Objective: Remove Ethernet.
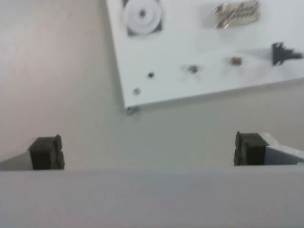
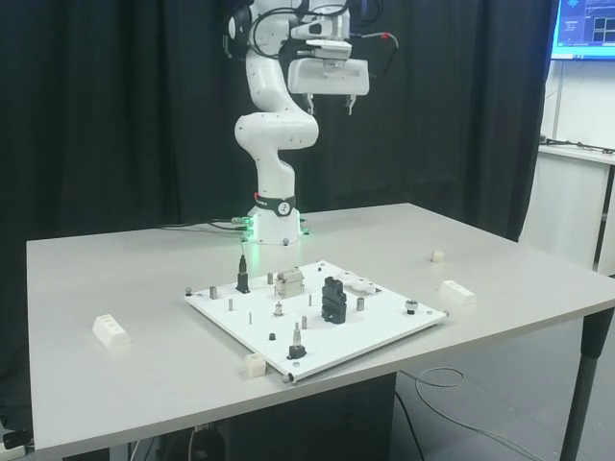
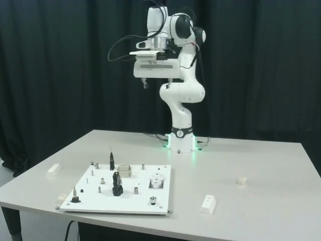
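My gripper [image 2: 330,104], fingers spread wide and empty, hangs high above the table [image 2: 115,269]; the black Ethernet plug [image 2: 242,277] stands at the white board's [image 2: 384,327] ten o'clock corner, calling for a straight, squared descent.

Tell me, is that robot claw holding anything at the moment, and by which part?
Nothing is held. The gripper is open and empty, raised high above the white board on the table.

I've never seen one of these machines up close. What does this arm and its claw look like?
The arm is white, built of rounded segments, with black cables looping near its top. A green light glows at its base. The gripper has a wide white body and two small black fingertips.
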{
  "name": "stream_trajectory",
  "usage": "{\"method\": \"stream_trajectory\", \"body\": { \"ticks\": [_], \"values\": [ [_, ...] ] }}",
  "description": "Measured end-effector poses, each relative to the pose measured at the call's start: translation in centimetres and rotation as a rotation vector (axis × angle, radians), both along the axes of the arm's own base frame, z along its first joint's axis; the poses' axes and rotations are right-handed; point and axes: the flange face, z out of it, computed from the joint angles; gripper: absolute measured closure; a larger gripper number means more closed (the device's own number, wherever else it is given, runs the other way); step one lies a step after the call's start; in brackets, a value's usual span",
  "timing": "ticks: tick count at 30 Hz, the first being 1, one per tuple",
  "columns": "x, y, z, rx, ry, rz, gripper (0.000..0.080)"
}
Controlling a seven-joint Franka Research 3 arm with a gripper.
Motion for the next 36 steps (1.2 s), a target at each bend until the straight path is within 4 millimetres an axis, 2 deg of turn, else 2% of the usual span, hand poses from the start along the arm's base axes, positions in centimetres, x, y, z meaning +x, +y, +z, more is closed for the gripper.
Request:
{"method": "stream_trajectory", "body": {
  "ticks": [12, 21, 36],
  "values": [
    [4.3, -4.2, -0.7, -0.019, -0.081, -0.055, 0.0003],
    [8.3, -7.3, -1.6, -0.026, -0.1, -0.128, 0.0003],
    [16.2, -9.5, -5.4, -0.019, -0.108, -0.306, 0.0003]
  ]
}}
